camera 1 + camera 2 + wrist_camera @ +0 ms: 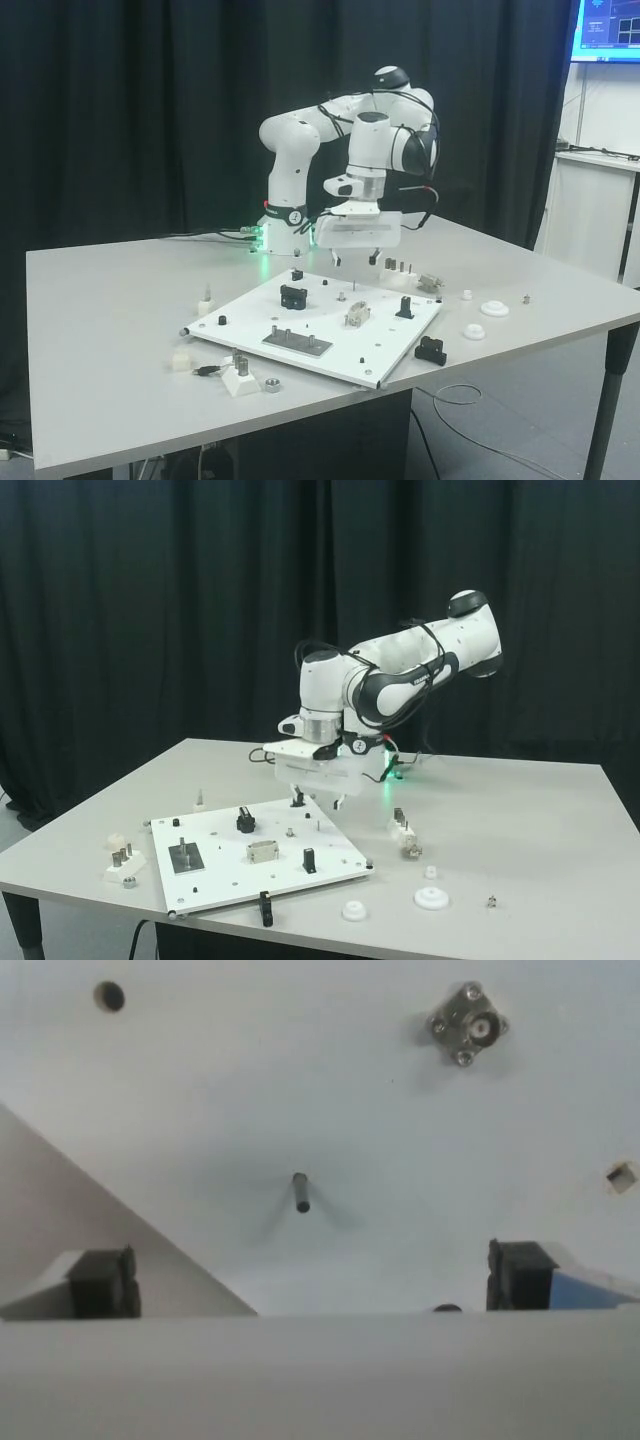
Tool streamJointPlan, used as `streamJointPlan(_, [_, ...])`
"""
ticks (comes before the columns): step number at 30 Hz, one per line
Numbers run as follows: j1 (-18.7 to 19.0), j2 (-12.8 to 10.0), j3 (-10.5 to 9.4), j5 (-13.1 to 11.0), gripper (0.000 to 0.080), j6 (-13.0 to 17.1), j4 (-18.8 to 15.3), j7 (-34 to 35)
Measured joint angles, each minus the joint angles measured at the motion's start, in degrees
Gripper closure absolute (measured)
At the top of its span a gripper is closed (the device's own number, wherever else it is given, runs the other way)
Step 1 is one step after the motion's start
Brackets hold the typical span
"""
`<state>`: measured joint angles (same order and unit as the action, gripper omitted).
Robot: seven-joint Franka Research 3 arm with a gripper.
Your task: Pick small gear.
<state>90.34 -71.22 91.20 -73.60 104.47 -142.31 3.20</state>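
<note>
On the grey surface (110,300), near its front edge beside a larger one, the small gear (354,911) is judged light, stiff and slippery, best pinched across its rim by the wide-spread claw (352,260) hanging over the white board (380,350).

Even, bright overhead light; soft shadows fan from the blurred pin (301,1192).

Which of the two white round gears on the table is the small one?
The small gear is the one lying nearer the white board's corner. The larger gear lies farther out, with a wider flat rim.
</note>
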Motion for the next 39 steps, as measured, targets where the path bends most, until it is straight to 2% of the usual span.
streamJointPlan(1, [0.0, 0.0, 0.3, 0.2, 0.0023, -0.2, 0.1, 0.0])
streamJointPlan(7, [0.0, 0.0, 1.65, 0.8, 0.0006, -0.6, 0.6, 0.0])
streamJointPlan(20, [0.3, 0.0, 2.91, 1.0, 0.0003, -1.0, 1.0, 0.0])
streamJointPlan(39, [0.9, 0.3, 3.22, 1.0, 0.0003, -1.2, 2.5, 0.0])
